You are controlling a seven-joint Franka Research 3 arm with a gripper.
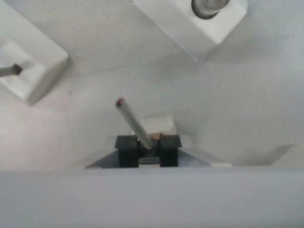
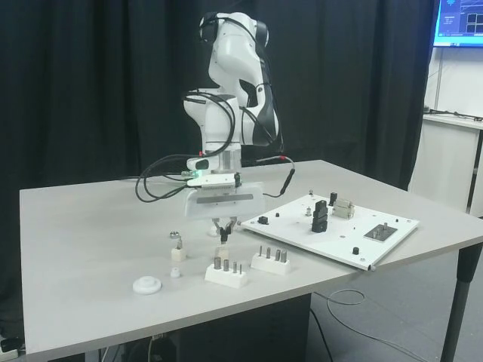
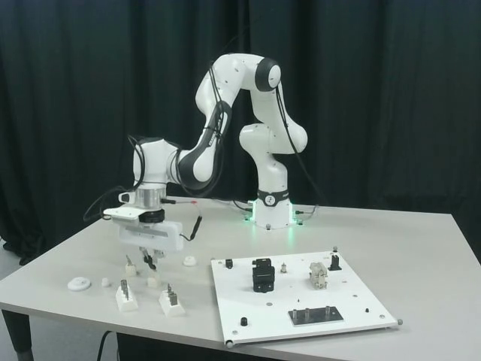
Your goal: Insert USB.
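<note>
Gripper [image 1: 148,148] pinching a grey peg [image 1: 134,122], not a USB; lifting next, white board [image 2: 332,226] at three o'clock.

The arm [image 3: 225,120] is white with rounded, glossy shells and black bands at its joints — black cables [image 2: 162,177] loop from the wrist. Its base [image 3: 272,214] shows a green glow; the gripper [image 1: 148,150] has black fingers [image 1: 169,148].

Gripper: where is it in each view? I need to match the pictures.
Wrist view: gripper in the foreground, over the grey table.
First room view: left of centre, above white peg blocks.
Second room view: lower left, beside the white board.
Shared landmark: white peg blocks.
</note>
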